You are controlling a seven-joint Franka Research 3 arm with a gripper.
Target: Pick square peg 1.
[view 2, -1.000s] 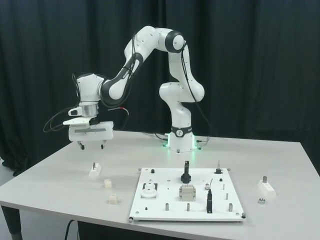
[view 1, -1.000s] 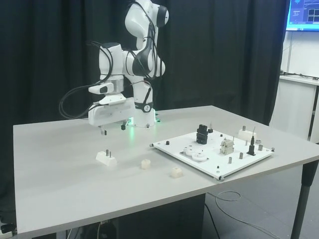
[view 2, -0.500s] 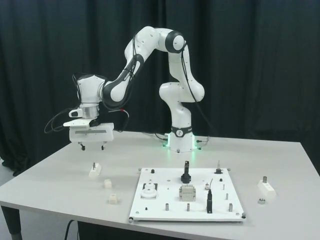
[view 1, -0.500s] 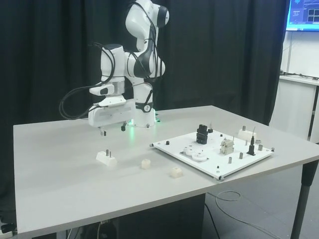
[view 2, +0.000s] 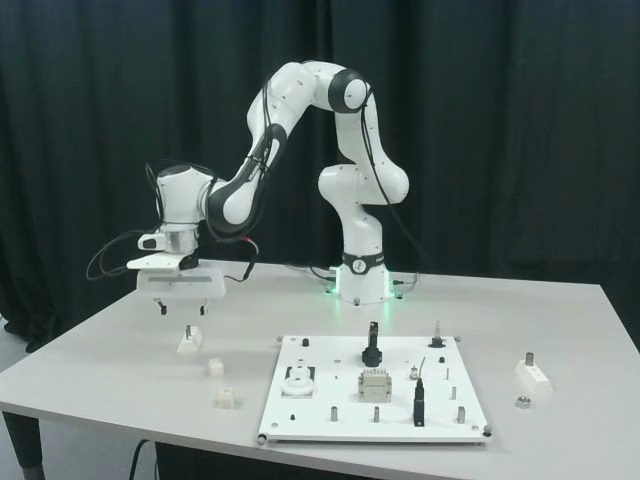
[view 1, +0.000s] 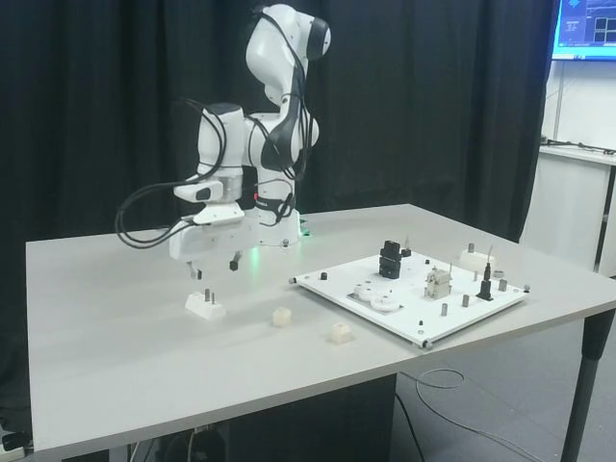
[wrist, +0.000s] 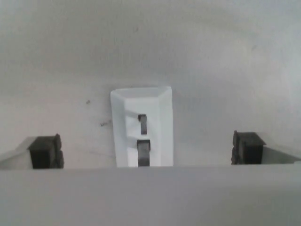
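Note:
Square peg 1 (wrist: 143, 124) is a small grey peg standing upright in a white holder block (wrist: 160, 113) on the grey table. In the room views the peg (view 1: 206, 294) (view 2: 188, 331) and its holder (view 1: 205, 307) (view 2: 189, 343) lie left of the white board. My gripper (wrist: 146, 149) (view 1: 214, 268) (view 2: 184, 309) hangs open directly above the holder, a short way over the peg top. Its black fingertips (wrist: 45, 151) stand wide on either side of the block and touch nothing.
Two small white cubes (view 1: 281, 317) (view 1: 340, 333) lie on the table between the holder and the white board (view 1: 337, 294). The board carries several pegs and black and white fixtures. Another white holder (view 2: 532, 376) sits at the far right.
The gripper has moved toward the table's front and come lower, from behind the holder to right above it. Its fingers stay open. The peg and holder have not moved.

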